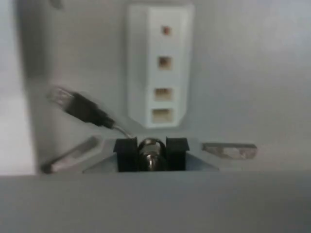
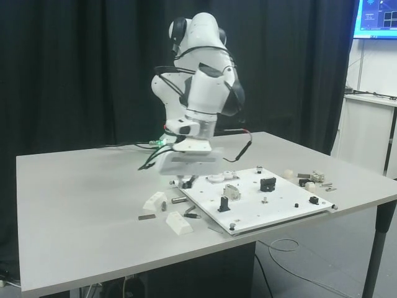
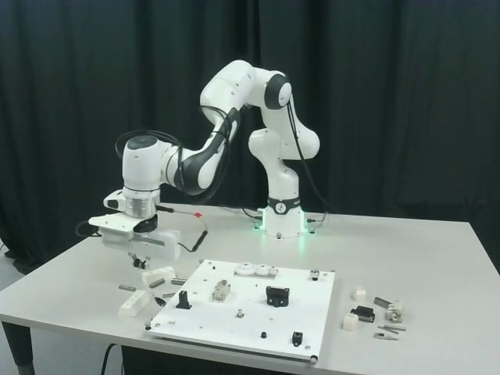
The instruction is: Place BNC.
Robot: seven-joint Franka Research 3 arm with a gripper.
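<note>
In the wrist view my gripper [image 1: 151, 154] is shut on a small metal BNC connector [image 1: 151, 151], which sits between the two black fingers [image 1: 125, 154]. The connector is held just above the grey table, off the near left corner of the white assembly board [image 2: 260, 205]. From the room cameras the gripper [image 2: 185, 182] [image 3: 139, 260] hangs low over the table beside that board [image 3: 250, 312]. The connector itself is too small to make out there.
A white socket block [image 1: 160, 73] and a black USB plug [image 1: 80, 107] lie under the hand, with flat metal pieces [image 1: 228, 150] nearby. Two white blocks [image 2: 155, 200] [image 2: 178, 223] sit left of the board. Small parts [image 3: 383, 308] lie at the table's right.
</note>
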